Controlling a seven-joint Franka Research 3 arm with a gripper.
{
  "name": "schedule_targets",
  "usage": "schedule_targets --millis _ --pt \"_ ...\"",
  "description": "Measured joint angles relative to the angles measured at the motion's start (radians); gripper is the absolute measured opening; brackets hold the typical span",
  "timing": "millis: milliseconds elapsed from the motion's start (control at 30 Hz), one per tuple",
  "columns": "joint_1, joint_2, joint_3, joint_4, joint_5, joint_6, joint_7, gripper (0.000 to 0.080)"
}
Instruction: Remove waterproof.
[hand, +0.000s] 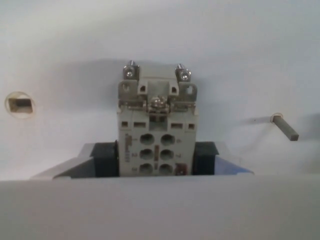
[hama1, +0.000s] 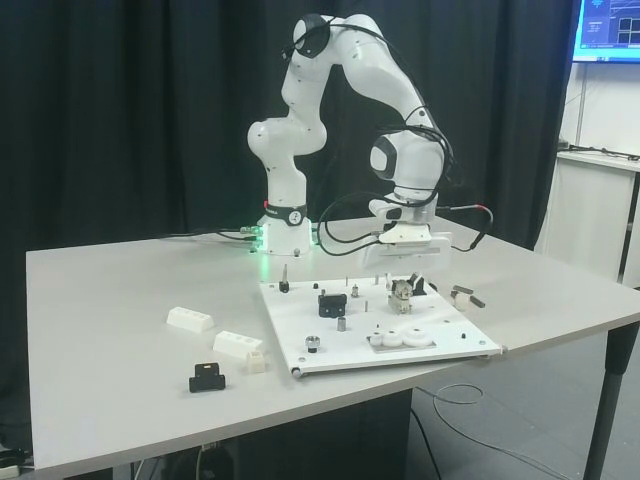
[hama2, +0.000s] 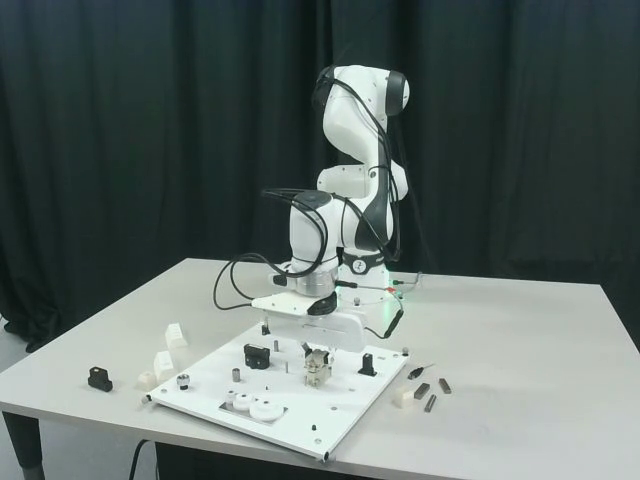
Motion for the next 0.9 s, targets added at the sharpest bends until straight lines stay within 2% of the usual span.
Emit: schedule_targets --millis 567,633,733,900 --pt "0.0 -0.004 0.0 0.005 -0.005 -0.01 0.0 0.0315" --pt "0.0 -0.009 0.0 0.009 -0.011 -0.022 -0.005 0.0315" --pt "-0.001 -0.025 -0.002 0.018 -0.043 -0.042 -0.033 0.0315" --pt "-0.001 -0.06 -0.006 0.042 -0.056 -0.097 -0.033 0.0307"
